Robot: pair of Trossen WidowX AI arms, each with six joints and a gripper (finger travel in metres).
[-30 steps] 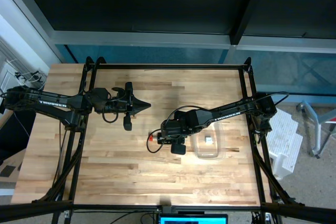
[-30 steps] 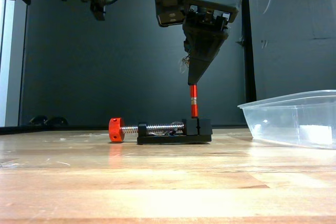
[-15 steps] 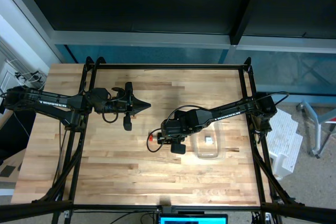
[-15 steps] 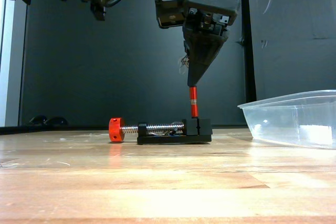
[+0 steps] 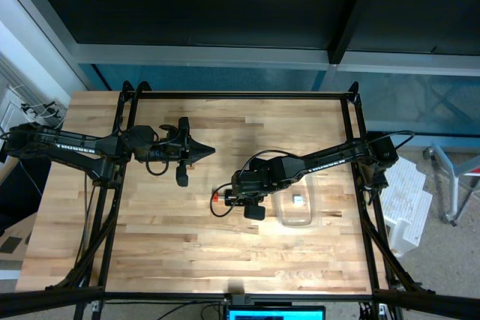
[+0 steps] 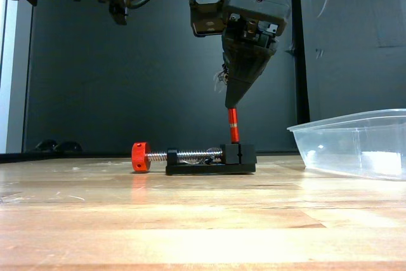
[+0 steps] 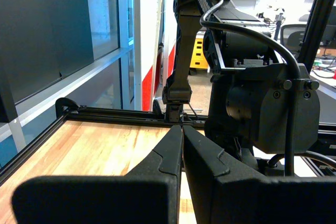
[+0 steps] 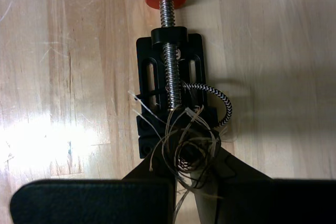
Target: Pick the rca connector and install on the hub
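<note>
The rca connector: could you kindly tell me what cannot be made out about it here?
Low view: whether the right gripper, directly above the hub, touches the upright rca connector; the gap is too fine.
Right wrist view: frayed threads hide it.
High view: the right arm covers it.
Left wrist view: the left gripper, parked shut leftward, faces elsewhere.

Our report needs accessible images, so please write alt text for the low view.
The right gripper, pointing down, pinches the top of the red rca connector, which stands upright on the black hub on the wooden table. A clear tray sits to the right; of the parked left gripper, only its arm shows, upper left.
</note>
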